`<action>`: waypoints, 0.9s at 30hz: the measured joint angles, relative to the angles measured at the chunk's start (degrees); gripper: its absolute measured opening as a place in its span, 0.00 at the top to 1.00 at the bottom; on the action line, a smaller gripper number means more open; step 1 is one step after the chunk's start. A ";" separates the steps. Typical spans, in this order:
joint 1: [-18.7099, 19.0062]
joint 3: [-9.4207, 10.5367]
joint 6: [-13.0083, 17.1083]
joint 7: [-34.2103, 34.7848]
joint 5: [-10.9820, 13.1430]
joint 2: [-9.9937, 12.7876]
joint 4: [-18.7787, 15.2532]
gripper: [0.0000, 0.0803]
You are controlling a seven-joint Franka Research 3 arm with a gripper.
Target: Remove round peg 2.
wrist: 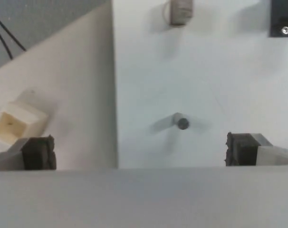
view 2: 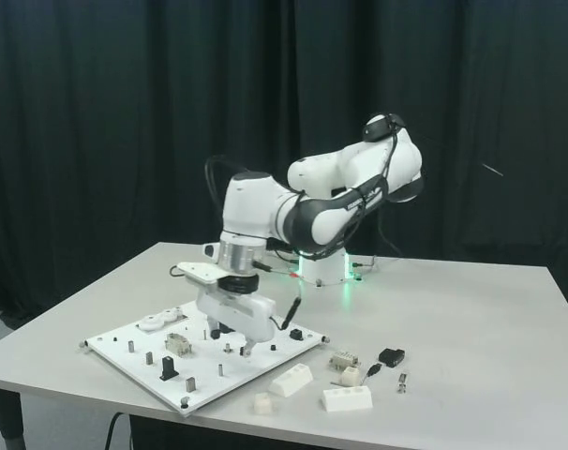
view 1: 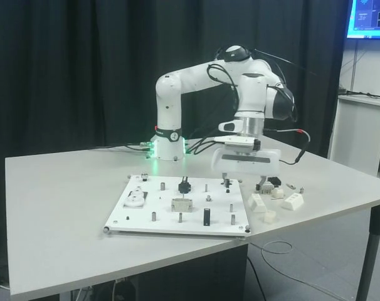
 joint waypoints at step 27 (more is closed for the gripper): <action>-5.28 3.23 -3.10 -2.83 3.25 2.35 1.96 0.00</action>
